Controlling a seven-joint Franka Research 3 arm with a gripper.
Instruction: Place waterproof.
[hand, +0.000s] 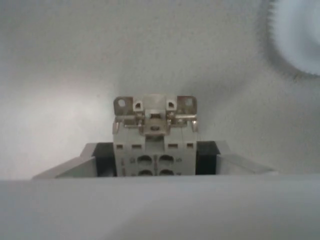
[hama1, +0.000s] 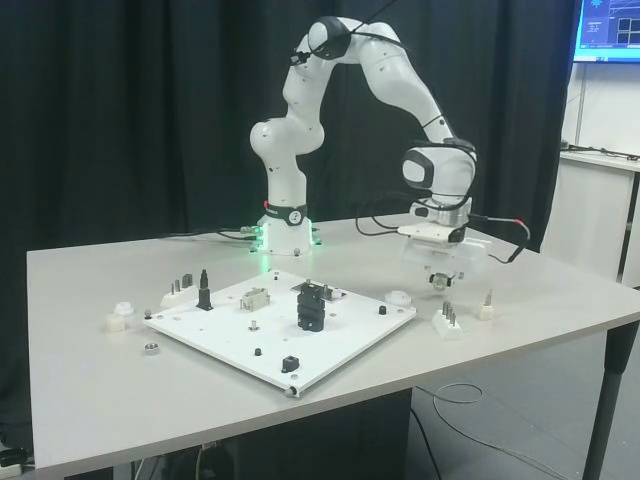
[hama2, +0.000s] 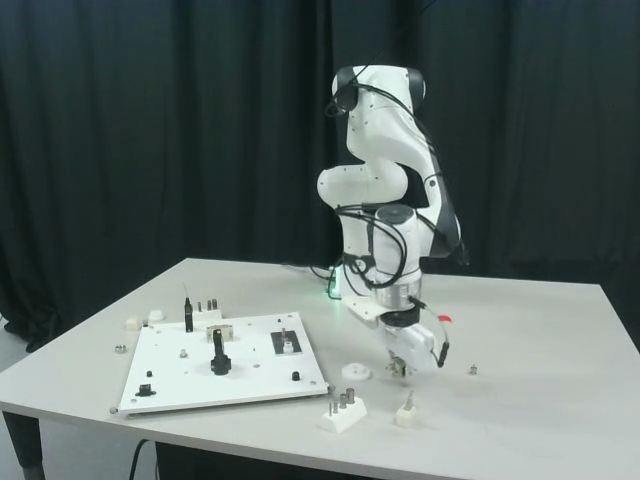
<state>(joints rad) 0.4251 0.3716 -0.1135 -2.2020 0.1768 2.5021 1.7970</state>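
The connector (hand: 155, 137), the waterproof part, sits clamped in my claw (hand: 155, 160), held above the grey counter (hama1: 90, 300), off the edge of the white board (hama1: 340, 345). My wrist view shows what the room cameras cannot: its pale body with round sockets, a metal bracket with screw holes on top, and my black pads (hand: 105, 159) pressing it from both sides. A white toothed disc (hand: 300, 35) shows blurred at that picture's edge. The first room view instead shows my claw (hama1: 440, 272) hanging between the disc (hama1: 397, 297) and a small pin block (hama1: 448, 322). The second room view shows my claw (hama2: 403, 368) just beside the disc (hama2: 355, 372), above the block (hama2: 341, 412).
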